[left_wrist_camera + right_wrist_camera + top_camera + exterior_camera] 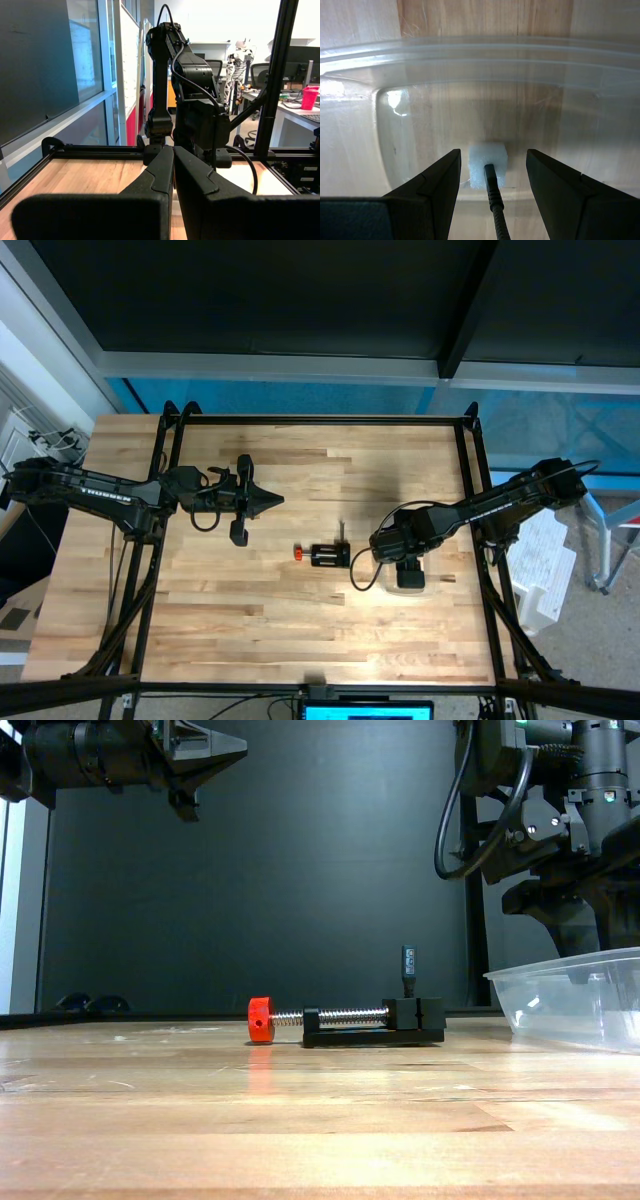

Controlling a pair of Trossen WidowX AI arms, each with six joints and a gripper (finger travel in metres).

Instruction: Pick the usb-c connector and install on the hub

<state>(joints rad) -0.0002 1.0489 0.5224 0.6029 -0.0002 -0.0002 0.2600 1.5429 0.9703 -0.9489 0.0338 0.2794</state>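
The right gripper (493,153) hangs over the clear tray (470,47), fingers spread either side of the usb-c connector (488,165) — not touching it. The hub (325,555) lies beside the tray. The left gripper (173,160) hangs high at the left, fingers pressed together — empty.

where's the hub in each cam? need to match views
High: hub near centre, red knob pointing left.
Low: hub centre, lying flat.
Left wrist: not in it; left claw shut, raised at the left side.
Right wrist: not in it; right claw open at the clear tray.
Landmark: that tray, right of the hub in low and high.
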